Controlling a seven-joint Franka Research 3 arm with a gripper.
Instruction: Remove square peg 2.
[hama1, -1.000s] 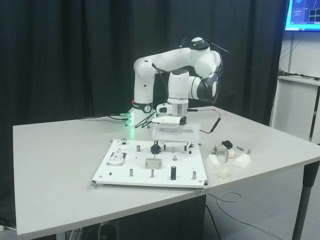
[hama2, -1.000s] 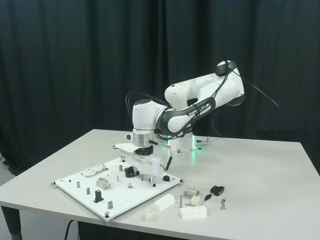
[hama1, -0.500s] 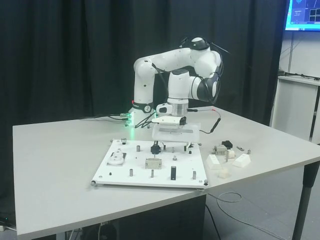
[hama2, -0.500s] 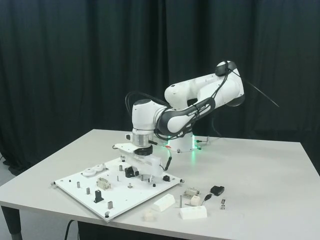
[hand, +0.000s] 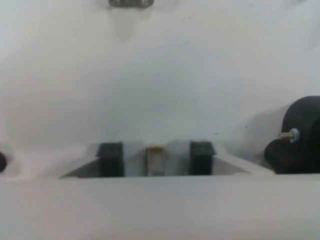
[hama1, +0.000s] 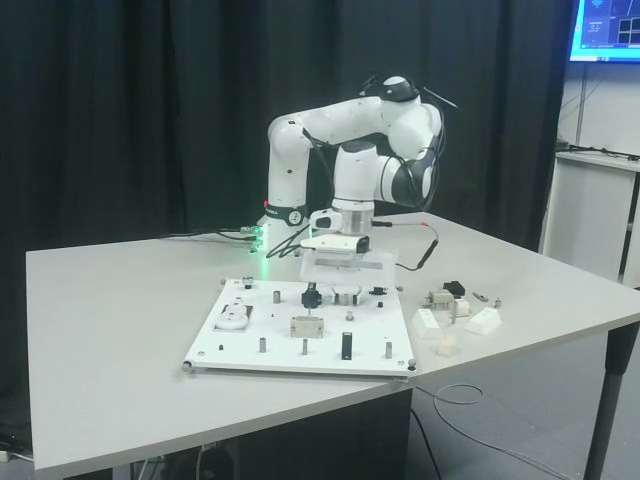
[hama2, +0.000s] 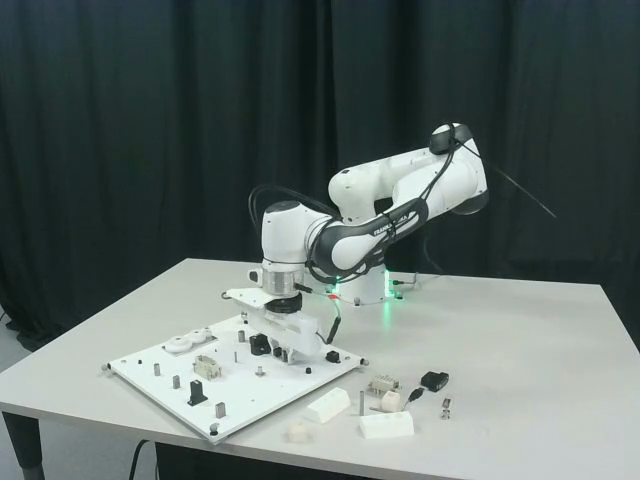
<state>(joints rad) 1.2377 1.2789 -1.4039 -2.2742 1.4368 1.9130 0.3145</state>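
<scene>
A white board (hama1: 240, 350) with small pegs and fittings lies on the grey table. My gripper (hama1: 347, 288) hangs low over the board's far part, also seen in the second room view (hama2: 285, 350). In the wrist view the gripper (hand: 156, 159) is open. Its two black fingertips (hand: 110, 159) stand on either side of a small grey square peg (hand: 156, 161), with a gap on each side. The peg stands upright on the board (hand: 160, 75). Its base is hidden behind the hand's white edge.
A black knob (hand: 300, 135) sits on the board close beside the gripper (hama1: 310, 296). Nearer the front stand a grey block (hama1: 307, 327), a black upright piece (hama1: 345, 345) and short pegs. Loose white blocks (hama1: 485, 322) and small connectors (hama1: 440, 298) lie on the table beside the board.
The hand has shifted slightly sideways over the board's far part, and the arm's elbow has turned a little. Nothing on the board has moved.
</scene>
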